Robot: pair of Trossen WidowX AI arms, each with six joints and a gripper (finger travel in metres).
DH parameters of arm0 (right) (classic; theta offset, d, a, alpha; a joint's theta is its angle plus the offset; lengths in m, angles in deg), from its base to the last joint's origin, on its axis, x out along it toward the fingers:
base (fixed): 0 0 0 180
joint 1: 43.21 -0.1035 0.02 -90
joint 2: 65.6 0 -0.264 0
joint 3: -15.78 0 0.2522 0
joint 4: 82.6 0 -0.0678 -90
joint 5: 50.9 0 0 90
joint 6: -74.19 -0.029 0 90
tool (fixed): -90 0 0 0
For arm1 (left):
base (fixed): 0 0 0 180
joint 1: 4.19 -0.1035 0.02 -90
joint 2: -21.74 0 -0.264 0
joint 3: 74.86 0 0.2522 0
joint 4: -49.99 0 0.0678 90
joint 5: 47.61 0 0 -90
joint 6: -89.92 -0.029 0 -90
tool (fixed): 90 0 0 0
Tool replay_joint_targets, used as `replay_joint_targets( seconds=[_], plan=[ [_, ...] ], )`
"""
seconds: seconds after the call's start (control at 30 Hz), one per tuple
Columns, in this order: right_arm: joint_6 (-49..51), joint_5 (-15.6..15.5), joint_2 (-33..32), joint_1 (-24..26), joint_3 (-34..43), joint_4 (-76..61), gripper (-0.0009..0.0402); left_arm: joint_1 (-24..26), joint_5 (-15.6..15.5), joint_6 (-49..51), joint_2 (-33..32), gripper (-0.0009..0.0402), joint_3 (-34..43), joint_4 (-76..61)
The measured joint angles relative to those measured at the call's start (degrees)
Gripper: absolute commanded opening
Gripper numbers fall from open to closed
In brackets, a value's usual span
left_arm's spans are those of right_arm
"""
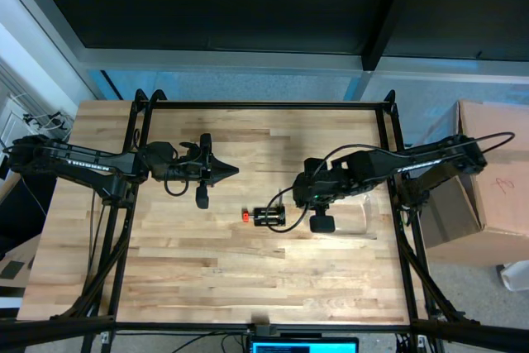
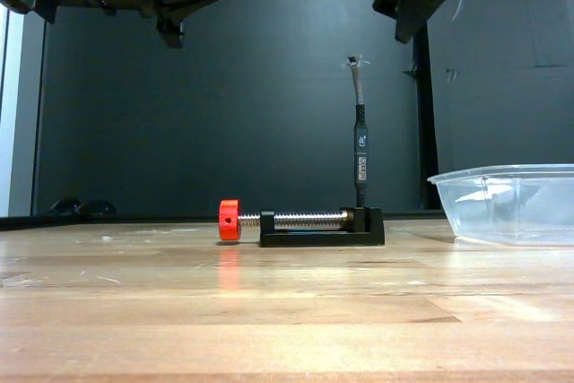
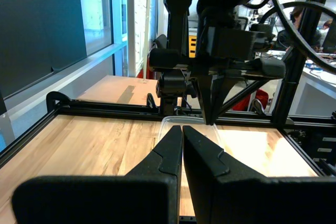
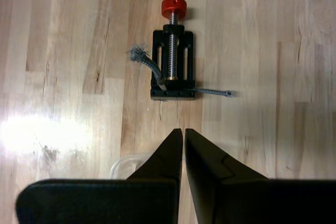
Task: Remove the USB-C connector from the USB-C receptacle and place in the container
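The USB-C connector (image 2: 361,157) stands upright in its receptacle at the right end of a small black vise (image 2: 321,227) with a red knob (image 2: 230,220). Its short cable ends in a frayed tip (image 2: 357,64). In the right wrist view the connector (image 4: 159,80) leans over the vise (image 4: 173,65). My right gripper (image 4: 184,132) hangs shut and empty above, a little to the container side of the vise (image 1: 269,217). My left gripper (image 1: 231,171) is shut with nothing in it, high over the table to the left of the vise. The clear plastic container (image 2: 509,204) sits right of the vise.
A black frame (image 1: 264,106) runs around the table's far edge and sides. The container's rim (image 4: 126,167) shows just under my right gripper's fingers. A loose screw or pin (image 4: 212,92) lies on the wood beside the vise. Cardboard boxes (image 1: 496,179) stand off the table at the right.
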Motion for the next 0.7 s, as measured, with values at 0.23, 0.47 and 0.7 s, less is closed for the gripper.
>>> replay_joint_targets(
  seconds=[0.23, 0.47, 0.7],
  plan=[
    [-0.5, 0.1, -2.3, -0.1, 5.0, -2.3, 0.0165, 0.0, 0.0, 0.0, 0.0, 0.0, 0.0, 0.0],
    [-2.1, 1.6, -2.3, -0.2, 5.0, -2.6, 0.0223, 0.0, 0.0, 0.0, 0.0, 0.0, 0.0, 0.0],
    [-2.5, 1.6, -2.3, -0.3, 5.0, -2.6, 0.0214, 0.0, 0.0, 0.0, 0.0, 0.0, 0.0, 0.0]
  ],
)
